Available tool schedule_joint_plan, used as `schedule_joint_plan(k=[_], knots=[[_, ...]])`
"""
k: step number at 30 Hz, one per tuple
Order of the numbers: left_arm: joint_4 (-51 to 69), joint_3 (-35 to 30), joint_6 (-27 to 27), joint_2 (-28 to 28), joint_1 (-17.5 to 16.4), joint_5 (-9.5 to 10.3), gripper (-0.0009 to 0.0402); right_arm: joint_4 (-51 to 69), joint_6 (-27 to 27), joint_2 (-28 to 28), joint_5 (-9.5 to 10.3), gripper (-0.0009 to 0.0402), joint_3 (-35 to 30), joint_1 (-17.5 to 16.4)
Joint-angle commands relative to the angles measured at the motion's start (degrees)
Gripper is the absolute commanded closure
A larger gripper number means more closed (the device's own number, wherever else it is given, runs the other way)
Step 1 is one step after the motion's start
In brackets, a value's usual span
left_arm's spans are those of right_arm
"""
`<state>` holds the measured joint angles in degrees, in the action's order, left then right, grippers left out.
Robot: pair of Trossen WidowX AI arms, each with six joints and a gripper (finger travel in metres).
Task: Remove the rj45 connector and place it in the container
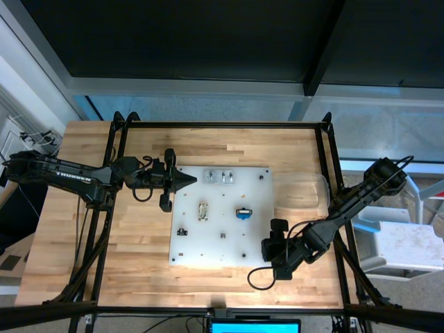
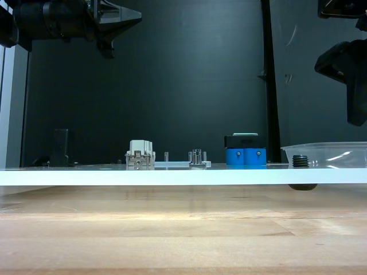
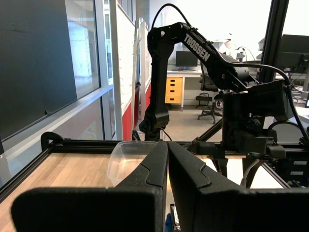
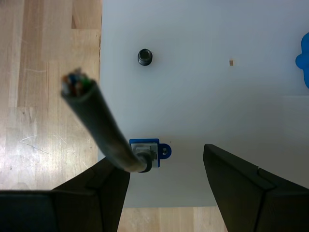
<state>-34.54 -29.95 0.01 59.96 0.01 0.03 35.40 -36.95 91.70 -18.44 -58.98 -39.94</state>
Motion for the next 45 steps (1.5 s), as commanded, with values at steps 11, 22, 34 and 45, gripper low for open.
schedule_joint_plan(k=[11, 22, 34, 45], knots=[[0.0, 0.0, 0.0, 0.0, 0.0, 0.0, 0.0393, -0.1, 0.0, 0.0, 0.02, 0.0271, 0.5, 0.0], [0.0, 0.0, 0.0, 0.0, 0.0, 0.0, 0.0393, -1.0, 0.4, 0.0, -0.02, 0.0296, 1.0, 0.0], [0.0, 0.0, 0.0, 0.0, 0.0, 0.0, 0.0393, -1.6, 0.3, 0.0, 0.02, 0.0388, 1.0, 0.0], [0.0, 0.0, 0.0, 0.0, 0.0, 0.0, 0.0393, -1.9, 0.4, -0.5, 0.04, 0.0394, 0.7, 0.0]])
